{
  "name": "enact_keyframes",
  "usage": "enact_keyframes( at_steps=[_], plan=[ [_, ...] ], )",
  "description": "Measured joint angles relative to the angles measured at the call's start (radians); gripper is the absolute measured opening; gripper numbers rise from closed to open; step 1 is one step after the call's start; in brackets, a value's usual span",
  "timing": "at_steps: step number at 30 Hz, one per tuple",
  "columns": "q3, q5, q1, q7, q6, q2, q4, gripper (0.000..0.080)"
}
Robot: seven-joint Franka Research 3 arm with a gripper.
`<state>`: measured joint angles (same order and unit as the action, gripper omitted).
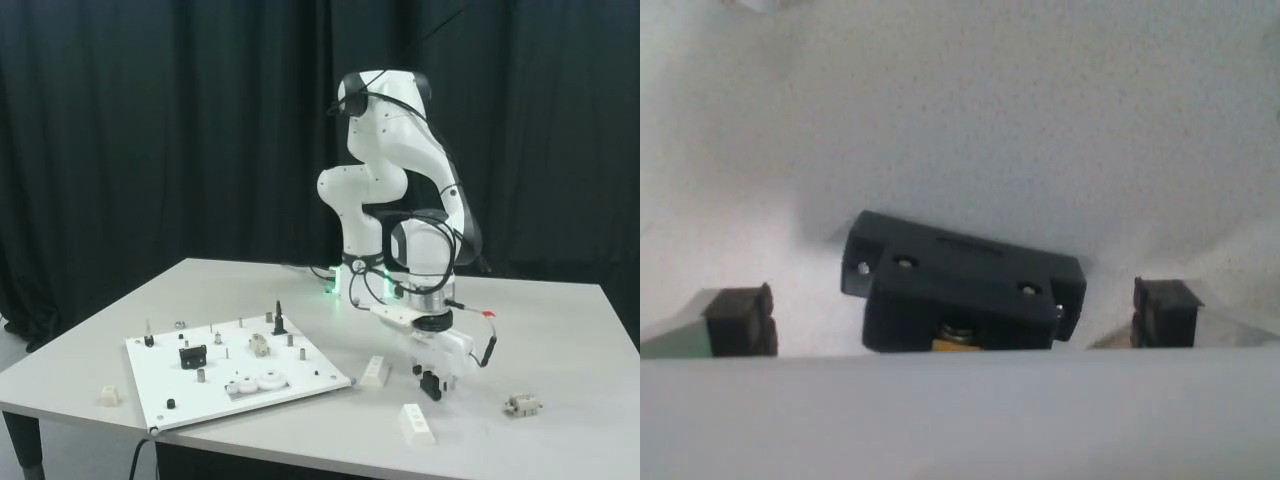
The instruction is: Pick D-SUB.
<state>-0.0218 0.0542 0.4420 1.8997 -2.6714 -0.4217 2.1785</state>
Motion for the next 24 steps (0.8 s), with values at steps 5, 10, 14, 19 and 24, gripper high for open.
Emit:
enact_keyframes(
  at_steps=[5, 10, 14, 19, 24],
  plan=[
    [-0.001, 0.0, 0.0, -0.006, 0.013, 0.016, 0.0, 0.079],
    [-0.002, -0.001, 0.0, -0.008, 0.047, 0.041, 0.0, 0.079],
    [-0.003, -0.003, 0.0, -0.013, 0.077, 0.065, 0.0, 0.08],
    [-0.008, -0.005, 0.0, -0.023, 0.114, 0.095, 0.0, 0.08],
    [-0.015, -0.012, 0.0, -0.037, 0.145, 0.123, 0.0, 0.08]
  ],
)
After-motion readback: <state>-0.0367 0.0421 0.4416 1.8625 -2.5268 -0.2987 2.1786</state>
